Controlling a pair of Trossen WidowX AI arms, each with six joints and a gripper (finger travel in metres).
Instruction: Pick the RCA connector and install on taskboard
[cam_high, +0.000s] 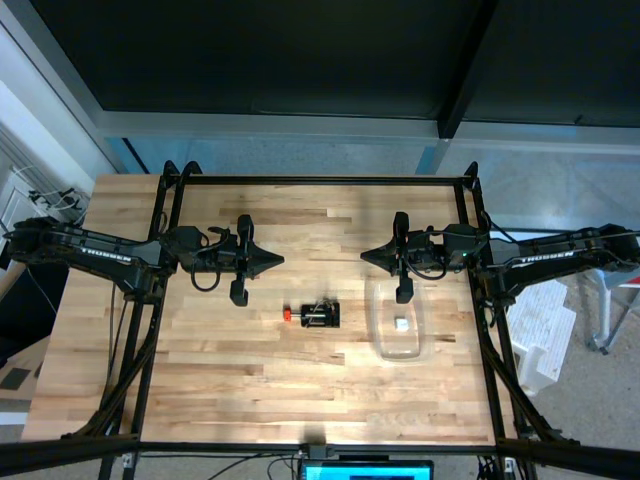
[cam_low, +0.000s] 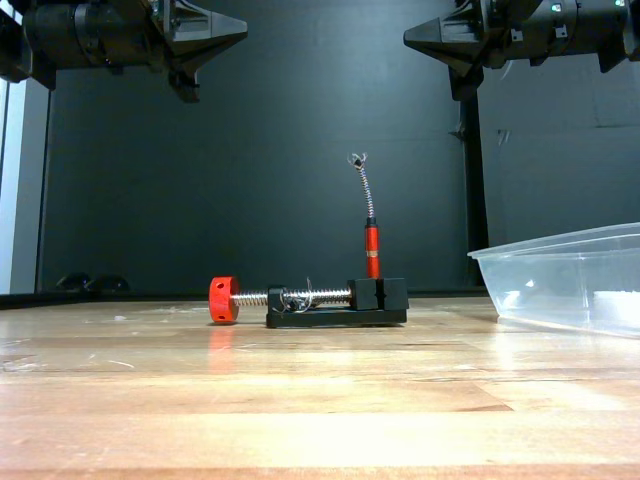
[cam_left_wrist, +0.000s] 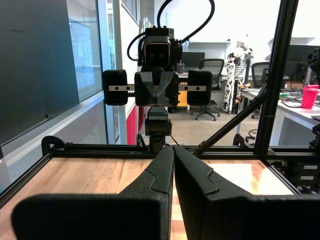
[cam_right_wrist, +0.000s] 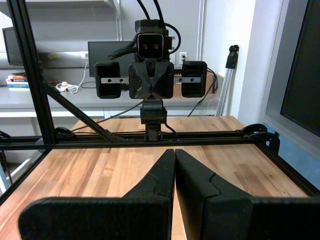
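**Wood desk, both pincers shut and empty**

Butcher-block desk (cam_high: 250, 380) inside a black frame (cam_high: 320, 181) is your whole field. Your left pincer (cam_high: 277, 260) and right pincer (cam_high: 367, 257) hang high over it, tips facing each other. Each has its fingers pressed together on nothing.

Below the gap between them, a little toward the near edge, sits the taskboard (cam_high: 322, 316). Its red knob (cam_high: 287, 314) points to the left pincer's side, and a red stalk (cam_low: 372, 250) topped with a springy wire (cam_low: 362, 185) stands up from it.

You cannot pick out the RCA connector for certain. A small dark-and-silver bit (cam_high: 322, 303) at the taskboard's far edge may be it. Expect it to be light, rigid and smooth, and quick to roll or flick away. Pinch it squarely across the barrel, not by the tip.

Beneath the right pincer lies a clear tray (cam_high: 396, 356) holding a white bit (cam_high: 401, 324). "TROSSEN" reads along both arms (cam_high: 100, 253).
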